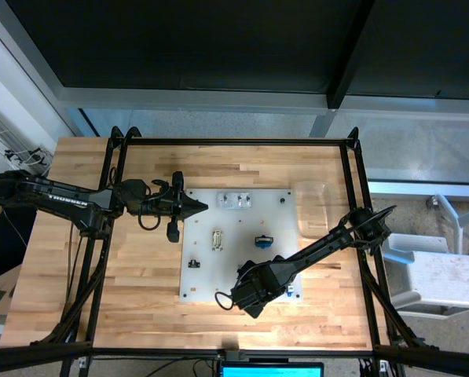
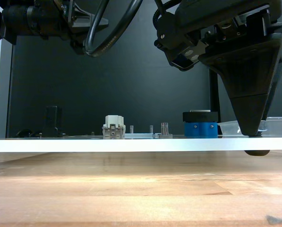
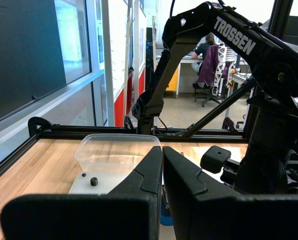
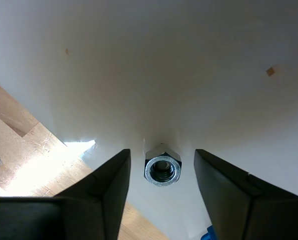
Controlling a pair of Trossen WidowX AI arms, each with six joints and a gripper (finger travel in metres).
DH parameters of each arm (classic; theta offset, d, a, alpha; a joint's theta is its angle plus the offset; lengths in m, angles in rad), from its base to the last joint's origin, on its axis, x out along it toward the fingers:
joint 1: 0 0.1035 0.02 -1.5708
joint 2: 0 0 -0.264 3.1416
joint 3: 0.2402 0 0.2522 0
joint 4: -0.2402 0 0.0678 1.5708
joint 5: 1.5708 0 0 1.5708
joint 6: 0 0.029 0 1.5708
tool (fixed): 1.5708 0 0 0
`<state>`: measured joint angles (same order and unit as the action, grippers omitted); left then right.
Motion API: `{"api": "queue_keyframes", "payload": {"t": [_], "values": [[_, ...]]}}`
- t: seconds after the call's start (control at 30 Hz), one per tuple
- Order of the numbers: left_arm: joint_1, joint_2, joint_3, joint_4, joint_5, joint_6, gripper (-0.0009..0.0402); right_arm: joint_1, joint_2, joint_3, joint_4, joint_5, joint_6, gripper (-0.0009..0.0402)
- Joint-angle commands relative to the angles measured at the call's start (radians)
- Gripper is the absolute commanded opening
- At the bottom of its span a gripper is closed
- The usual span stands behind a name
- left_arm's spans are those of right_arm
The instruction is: Unfasten the M12 fastener and place in the container
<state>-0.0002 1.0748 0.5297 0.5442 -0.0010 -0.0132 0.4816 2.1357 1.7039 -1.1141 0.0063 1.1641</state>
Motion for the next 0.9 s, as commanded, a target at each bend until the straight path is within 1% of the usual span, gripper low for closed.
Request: {"api": "queue_keyframes", "payload": {"t": [0.03,0.2,0.4,0.5,0.57,0.63,0.67,0.77,0.9], "values": [[0.000,0.000,0.000,0.000,0.000,0.000,0.0000,0.000,0.000,0.000,0.001,-0.001,0.001,0.0140],[0.000,0.000,0.000,0.000,0.000,0.000,0.0000,0.000,0.000,0.000,0.002,-0.001,0.001,0.0101],[0.000,0.000,0.000,0.000,0.000,0.000,0.0000,0.000,0.000,0.000,0.006,-0.004,-0.005,0.0068],[0.000,0.000,0.000,0.000,0.000,0.000,0.0000,0.000,0.000,0.000,0.010,-0.009,-0.035,0.0055],[0.000,0.000,0.000,0.000,0.000,0.000,0.0000,0.000,-0.002,0.000,0.011,-0.009,-0.079,0.0048],[0.000,0.000,0.000,0.000,0.000,0.000,0.0000,0.000,-0.002,0.000,0.013,-0.009,-0.154,0.0041],[0.000,0.000,0.000,0.000,0.000,0.000,0.0000,0.000,-0.004,0.000,0.013,-0.009,-0.211,0.0037],[0.000,0.000,0.000,0.000,0.000,0.000,0.0000,0.001,-0.006,0.000,0.013,-0.008,-0.422,0.0028],[0.000,0.000,0.000,0.000,0.000,0.000,0.0000,0.001,-0.008,0.000,0.011,-0.008,-0.736,0.0022]]}}
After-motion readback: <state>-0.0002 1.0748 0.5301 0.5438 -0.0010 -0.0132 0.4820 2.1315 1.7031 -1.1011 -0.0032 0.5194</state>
